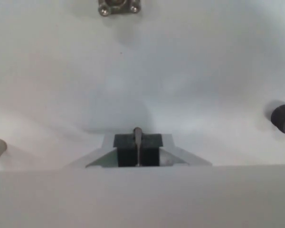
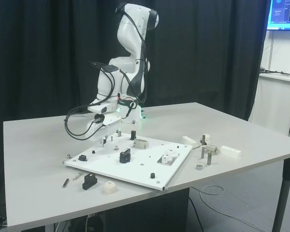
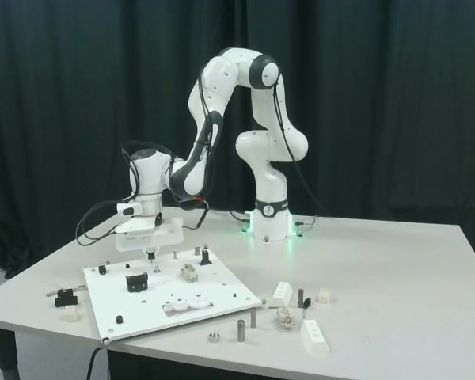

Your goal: Remove round peg 1.

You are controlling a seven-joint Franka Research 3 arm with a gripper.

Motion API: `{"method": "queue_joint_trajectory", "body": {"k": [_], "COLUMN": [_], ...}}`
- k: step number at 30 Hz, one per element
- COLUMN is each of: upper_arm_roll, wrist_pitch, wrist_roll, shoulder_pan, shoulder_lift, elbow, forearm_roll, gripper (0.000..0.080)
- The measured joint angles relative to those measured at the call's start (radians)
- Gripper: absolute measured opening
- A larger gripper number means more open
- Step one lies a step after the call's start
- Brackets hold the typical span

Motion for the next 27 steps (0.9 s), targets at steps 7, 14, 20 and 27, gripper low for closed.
{"method": "queue_joint_trajectory", "body": {"k": [7, 14, 20, 27], "upper_arm_roll": [-0.008, -0.019, -0.028, -0.03], "wrist_pitch": [-0.019, -0.038, -0.063, -0.078], "wrist_roll": [0.0, 0.0, 0.0, 0.0], "shoulder_pan": [0.002, 0.002, 0.002, 0.002], "shoulder_lift": [-0.024, -0.055, -0.08, -0.099], "elbow": [0.0, 0.001, 0.001, 0.001], "forearm_roll": [-0.005, -0.031, -0.043, -0.043], "gripper": [0.0019, 0.0019, 0.0019, 0.0017]}}
